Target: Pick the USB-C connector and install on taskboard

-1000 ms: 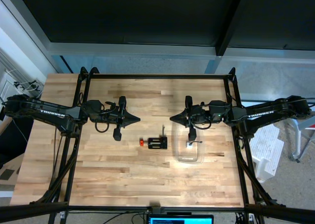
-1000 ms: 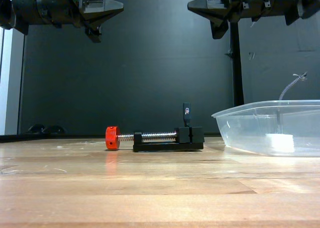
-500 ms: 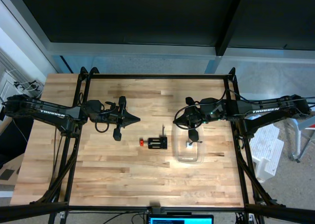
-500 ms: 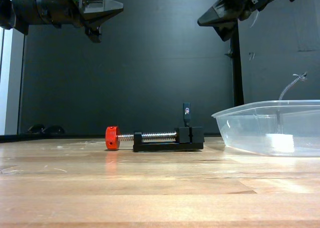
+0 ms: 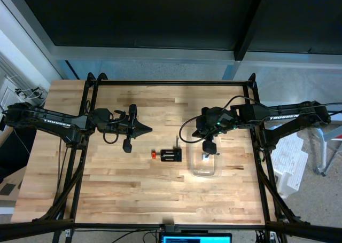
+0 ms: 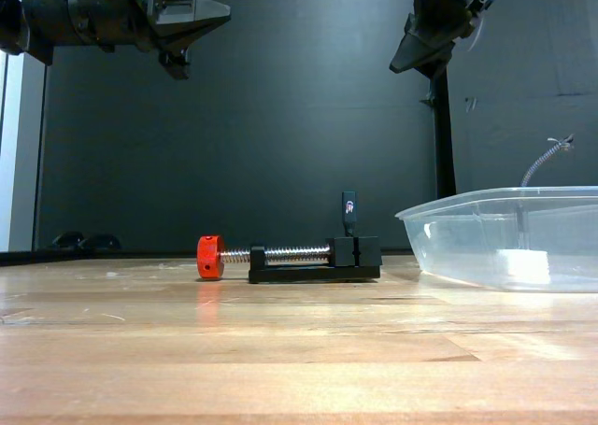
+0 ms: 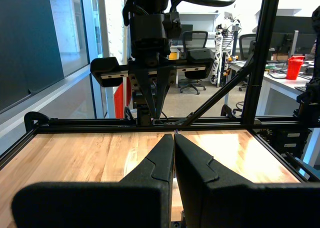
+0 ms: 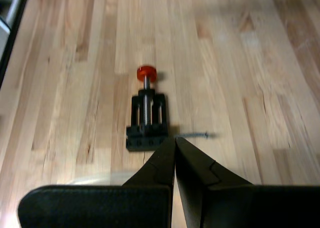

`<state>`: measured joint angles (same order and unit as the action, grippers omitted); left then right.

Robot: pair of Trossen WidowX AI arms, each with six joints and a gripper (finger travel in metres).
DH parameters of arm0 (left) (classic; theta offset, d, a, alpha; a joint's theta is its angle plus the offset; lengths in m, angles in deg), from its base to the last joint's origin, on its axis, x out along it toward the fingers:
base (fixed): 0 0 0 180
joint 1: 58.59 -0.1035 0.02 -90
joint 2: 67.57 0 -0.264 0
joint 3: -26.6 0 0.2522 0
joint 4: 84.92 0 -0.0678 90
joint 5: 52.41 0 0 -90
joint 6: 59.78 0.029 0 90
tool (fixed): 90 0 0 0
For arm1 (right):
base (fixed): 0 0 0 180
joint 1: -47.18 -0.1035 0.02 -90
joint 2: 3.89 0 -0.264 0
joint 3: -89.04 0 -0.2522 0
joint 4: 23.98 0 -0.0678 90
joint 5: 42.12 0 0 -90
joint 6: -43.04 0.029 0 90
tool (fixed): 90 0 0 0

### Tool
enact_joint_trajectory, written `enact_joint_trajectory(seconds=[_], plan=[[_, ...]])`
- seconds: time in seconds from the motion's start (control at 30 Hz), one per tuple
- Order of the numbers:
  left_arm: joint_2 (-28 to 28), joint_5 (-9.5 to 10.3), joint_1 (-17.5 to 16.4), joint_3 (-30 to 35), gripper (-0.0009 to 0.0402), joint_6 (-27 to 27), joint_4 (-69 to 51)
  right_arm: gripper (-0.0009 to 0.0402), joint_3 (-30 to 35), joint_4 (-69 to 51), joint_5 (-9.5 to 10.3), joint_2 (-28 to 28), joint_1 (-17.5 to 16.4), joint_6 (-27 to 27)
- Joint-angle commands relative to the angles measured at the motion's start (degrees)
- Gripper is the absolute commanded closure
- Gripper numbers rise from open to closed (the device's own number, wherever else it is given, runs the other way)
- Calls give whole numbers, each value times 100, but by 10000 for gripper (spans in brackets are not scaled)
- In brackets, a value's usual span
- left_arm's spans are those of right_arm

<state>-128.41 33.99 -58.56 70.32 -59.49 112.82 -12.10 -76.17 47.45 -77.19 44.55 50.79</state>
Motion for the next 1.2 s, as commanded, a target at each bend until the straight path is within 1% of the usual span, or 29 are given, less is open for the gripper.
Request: enact_joint_trajectory(seconds=[0.03, 0.33, 0.53, 0.83, 1.03, 1.2], plan=[[-2, 0, -4, 0, 393, 2, 2, 393, 348, -560, 4, -212, -11, -7], [-2, 0, -2, 0, 393, 2, 2, 393, 1139, -1967, 11, -767, -46, -24], [-2, 0, -2, 0, 393, 2, 0, 393, 1488, -2653, 4, -1117, -223, 28], [-2, 0, -4, 0, 393, 2, 0, 393, 1523, -2951, 0, -1355, -328, 103], [-2, 0, -2, 0, 393, 2, 2, 391, 1523, -3213, 4, -1617, -409, 210], [-2, 0, -2, 0, 393, 2, 2, 366, 1513, -3423, -2, -1773, -446, 293]])
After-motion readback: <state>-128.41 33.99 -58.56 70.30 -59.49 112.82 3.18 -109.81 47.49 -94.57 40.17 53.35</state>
